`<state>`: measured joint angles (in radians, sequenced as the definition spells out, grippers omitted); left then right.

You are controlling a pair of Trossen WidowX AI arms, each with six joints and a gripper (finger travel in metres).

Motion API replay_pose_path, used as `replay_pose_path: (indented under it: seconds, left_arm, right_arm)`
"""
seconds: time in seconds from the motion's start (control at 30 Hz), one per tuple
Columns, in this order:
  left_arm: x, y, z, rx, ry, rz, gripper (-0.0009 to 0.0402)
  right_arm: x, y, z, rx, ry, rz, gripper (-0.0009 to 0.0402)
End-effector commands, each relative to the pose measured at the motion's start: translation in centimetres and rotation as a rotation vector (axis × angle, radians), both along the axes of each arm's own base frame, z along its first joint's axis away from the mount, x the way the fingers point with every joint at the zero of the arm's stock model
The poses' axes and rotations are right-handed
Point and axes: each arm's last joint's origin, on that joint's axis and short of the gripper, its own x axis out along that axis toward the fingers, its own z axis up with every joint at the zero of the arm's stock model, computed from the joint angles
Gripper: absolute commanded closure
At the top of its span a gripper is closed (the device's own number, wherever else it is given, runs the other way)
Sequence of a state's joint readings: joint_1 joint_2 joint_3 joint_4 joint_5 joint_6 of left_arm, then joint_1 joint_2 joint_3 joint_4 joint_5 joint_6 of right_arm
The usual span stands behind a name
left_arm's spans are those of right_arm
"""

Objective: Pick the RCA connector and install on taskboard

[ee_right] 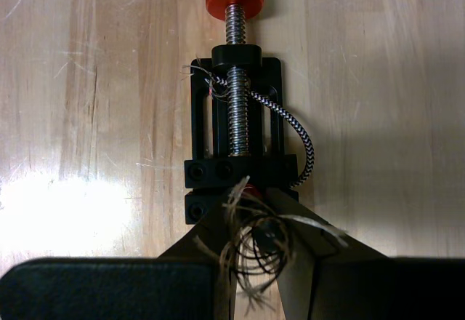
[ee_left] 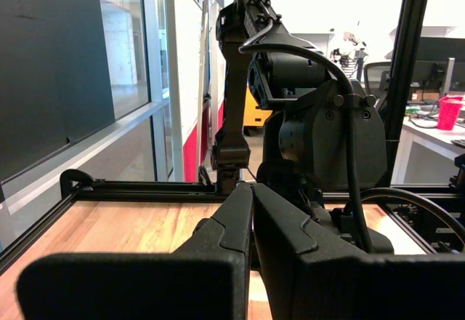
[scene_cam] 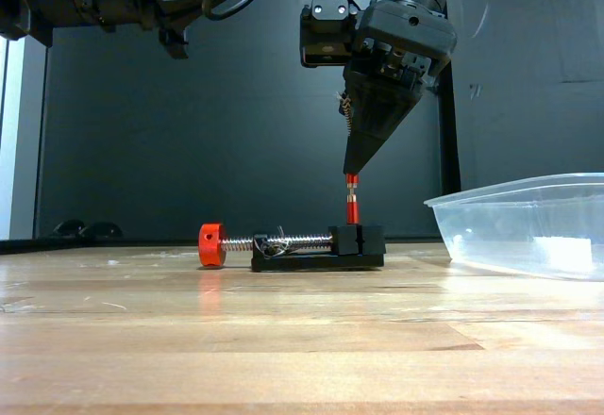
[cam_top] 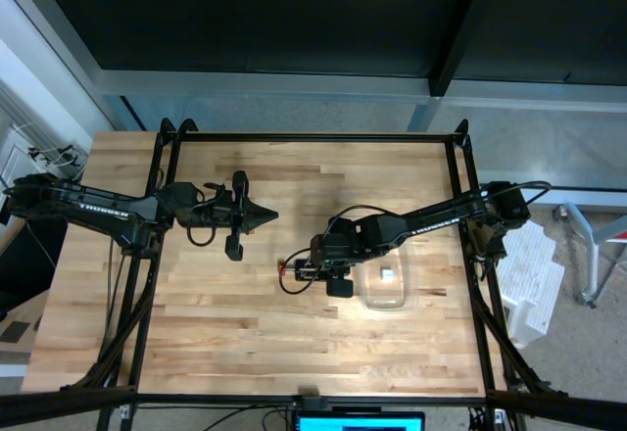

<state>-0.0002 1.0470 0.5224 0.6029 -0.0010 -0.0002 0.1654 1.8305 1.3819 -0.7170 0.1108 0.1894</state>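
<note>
- Right gripper (scene_cam: 352,166): black tapered fingers clenched on the RCA connector (scene_cam: 352,200), a slim red plug with a pale metal band. The plug is held upright, tip down.
- The connector's lower end meets the top of the taskboard (scene_cam: 316,251), a small black rectangular clamp block with a threaded silver screw (scene_cam: 293,241) and a round red knob (scene_cam: 212,244).
- The block sits near the middle of the wooden bench (cam_top: 196,333), just left of the clear plastic tray (scene_cam: 510,196).
- Step in hand, as I read it: seating the plug. Keep it plumb over the socket and press straight down slowly. Hold the grip firm until it bottoms. Any tilt could jam it or shove the block, which looks unfixed.
- Left gripper (cam_top: 266,215): fingers closed on nothing. It hangs high over the bench's left half, well apart from the work.
- Hard to read: the socket hides under the fingers in the right wrist view. Frayed pale strands (ee_right: 247,244) and a braided black-and-white cable (ee_right: 298,124) clutter that spot. Cannot tell whether the plug has entered or only touches.
- A small whitish square (scene_cam: 566,250) lies in the tray.
</note>
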Motion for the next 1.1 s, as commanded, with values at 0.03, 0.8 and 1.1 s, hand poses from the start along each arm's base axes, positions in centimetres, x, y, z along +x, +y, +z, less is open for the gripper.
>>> replay_pose_path:
  seconds: [0.03, 0.8, 1.1]
  left_arm:
    - [0.0, 0.0, 0.0, 0.000, -0.001, 0.000, 0.0393]
    - [0.0, 0.0, 0.0, 0.000, 0.000, 0.000, 0.0393]
    - [0.0, 0.0, 0.0, 0.000, 0.000, 0.000, 0.0393]
  right_arm:
    - [0.0, 0.0, -0.3, 0.001, -0.010, -0.002, 0.0389]
    - [0.1, -0.2, -1.3, 0.001, -0.006, -0.009, 0.0389]
    - [-0.1, -0.2, -1.9, 0.001, -0.007, -0.008, 0.0389]
